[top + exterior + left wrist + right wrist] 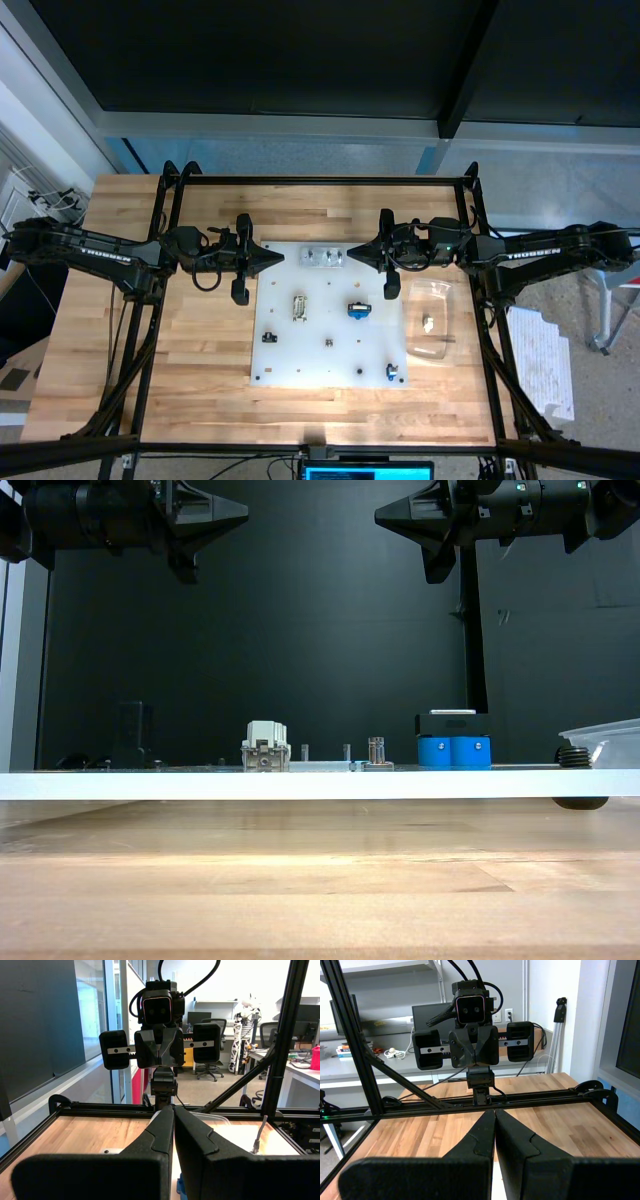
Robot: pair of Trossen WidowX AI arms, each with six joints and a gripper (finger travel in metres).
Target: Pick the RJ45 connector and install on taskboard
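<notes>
Left black pincer (pixel 276 258) hangs above the far left corner of the white rectangular board (pixel 300 350) on the wooden table (pixel 190 350), fingers pressed together. Right black pincer (pixel 354 254) hangs opposite it over the board's far edge, fingers likewise together. Small blue jack (pixel 392 372) stands at the board's near right corner; whether the RJ45 connector is seated there cannot be told. Clear plastic tray (pixel 445 290), just right of the board, holds a white block (pixel 428 323).
</notes>
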